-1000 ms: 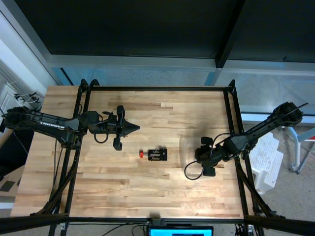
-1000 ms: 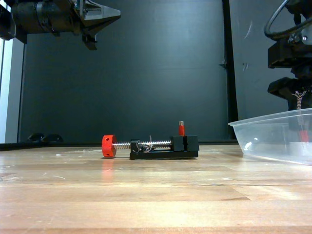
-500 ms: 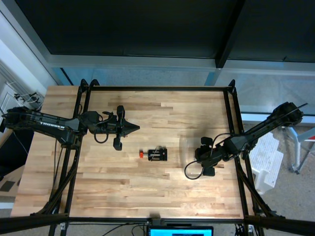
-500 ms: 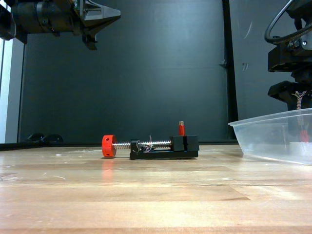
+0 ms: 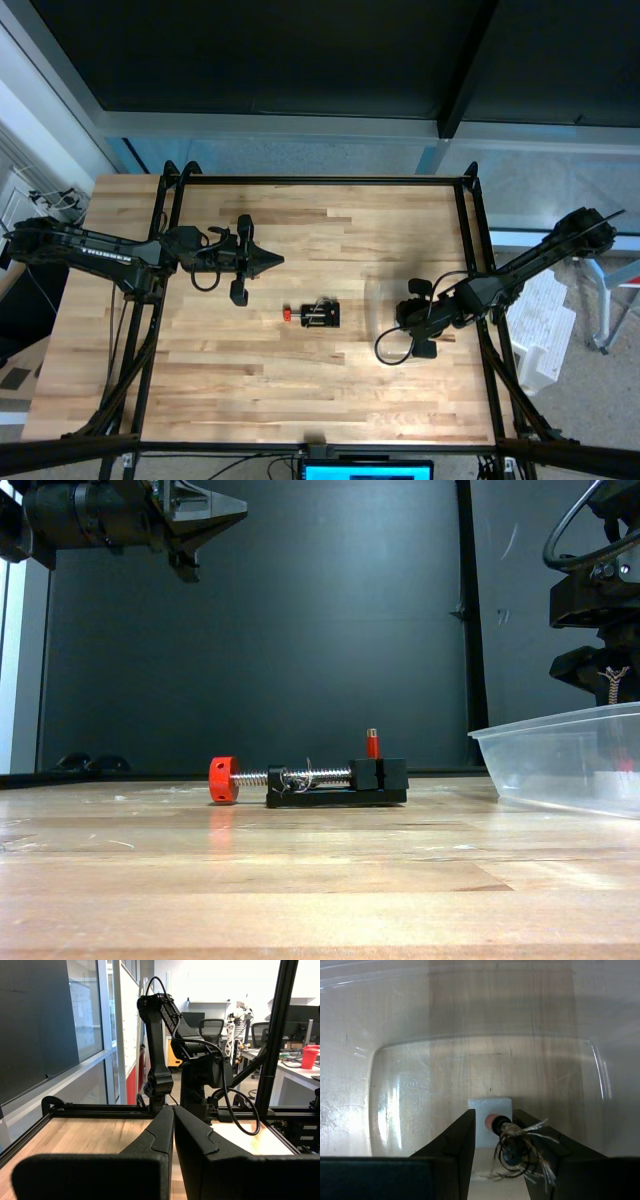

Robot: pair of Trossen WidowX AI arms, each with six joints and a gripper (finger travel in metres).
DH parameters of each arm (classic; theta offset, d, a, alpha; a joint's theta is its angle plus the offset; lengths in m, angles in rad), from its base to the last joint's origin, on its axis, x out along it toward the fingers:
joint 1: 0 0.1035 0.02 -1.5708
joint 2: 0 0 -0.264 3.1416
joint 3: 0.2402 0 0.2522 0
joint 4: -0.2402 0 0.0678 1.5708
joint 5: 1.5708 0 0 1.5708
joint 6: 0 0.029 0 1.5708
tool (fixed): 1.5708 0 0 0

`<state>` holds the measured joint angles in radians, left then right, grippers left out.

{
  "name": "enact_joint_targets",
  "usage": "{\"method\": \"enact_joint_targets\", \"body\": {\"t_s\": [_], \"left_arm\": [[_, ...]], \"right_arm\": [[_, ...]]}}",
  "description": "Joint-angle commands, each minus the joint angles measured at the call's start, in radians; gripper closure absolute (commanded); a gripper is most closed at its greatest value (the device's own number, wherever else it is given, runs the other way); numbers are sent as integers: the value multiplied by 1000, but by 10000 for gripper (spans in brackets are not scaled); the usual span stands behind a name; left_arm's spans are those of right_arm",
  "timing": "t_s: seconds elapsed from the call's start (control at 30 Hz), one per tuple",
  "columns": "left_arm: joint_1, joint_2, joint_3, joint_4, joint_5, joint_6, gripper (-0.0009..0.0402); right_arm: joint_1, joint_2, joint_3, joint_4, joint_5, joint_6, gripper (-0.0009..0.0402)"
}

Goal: Pick the RCA connector and install on taskboard

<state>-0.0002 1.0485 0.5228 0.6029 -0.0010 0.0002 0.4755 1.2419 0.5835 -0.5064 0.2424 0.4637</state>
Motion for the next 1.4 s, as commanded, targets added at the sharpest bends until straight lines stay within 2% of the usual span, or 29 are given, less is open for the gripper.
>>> {"method": "enact_joint_targets", "body": {"t_s": [0.03, 0.53, 1.1, 1.4], "left_arm": [[0, 0, 0, 0, 0, 0, 393], [0, 0, 0, 0, 0, 0, 393], [0, 0, 0, 0, 0, 0, 393], [0, 0, 0, 0, 0, 0, 393]], "right_arm": [[0, 0, 0, 0, -3, 0, 316], [0, 0, 0, 0, -2, 0, 395], [-2, -52, 20, -40, -3, 0, 393], [-5, -119, 130, -205, -2, 0, 393]]}}
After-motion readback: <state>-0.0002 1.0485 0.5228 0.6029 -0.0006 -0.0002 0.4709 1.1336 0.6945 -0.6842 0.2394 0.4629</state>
